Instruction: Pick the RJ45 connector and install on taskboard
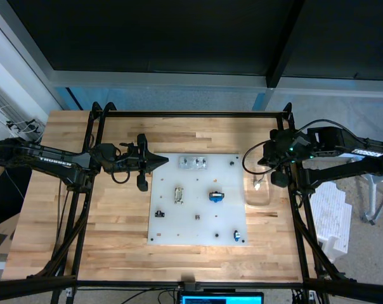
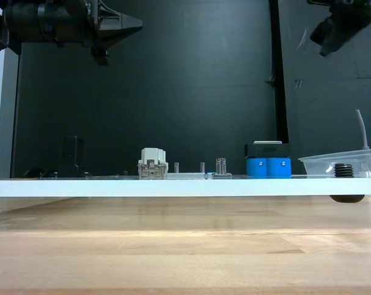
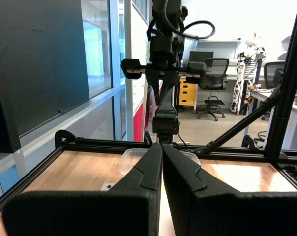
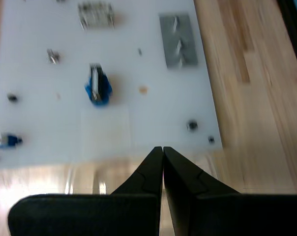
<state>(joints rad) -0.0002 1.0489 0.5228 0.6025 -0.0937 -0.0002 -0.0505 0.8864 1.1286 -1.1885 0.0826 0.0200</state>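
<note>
- High over the clear tray (image 1: 260, 197), the right gripper (image 4: 163, 149) keeps its fingers pressed together, grasping nothing.
- Inside that tray, just beside the taskboard's (image 1: 179, 221) right edge, the RJ45 connector (image 1: 257, 184) shows as a small glint.
- Left gripper (image 1: 164, 163), fingers clenched and empty, hangs raised near the board's far left corner.
- Wooden surface (image 1: 115, 228) carries board and tray.

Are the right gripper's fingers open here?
No: the right gripper, raised near the clear tray, has its fingers pressed together; the left gripper, also shut, hangs at the left edge of the taskboard.
</note>
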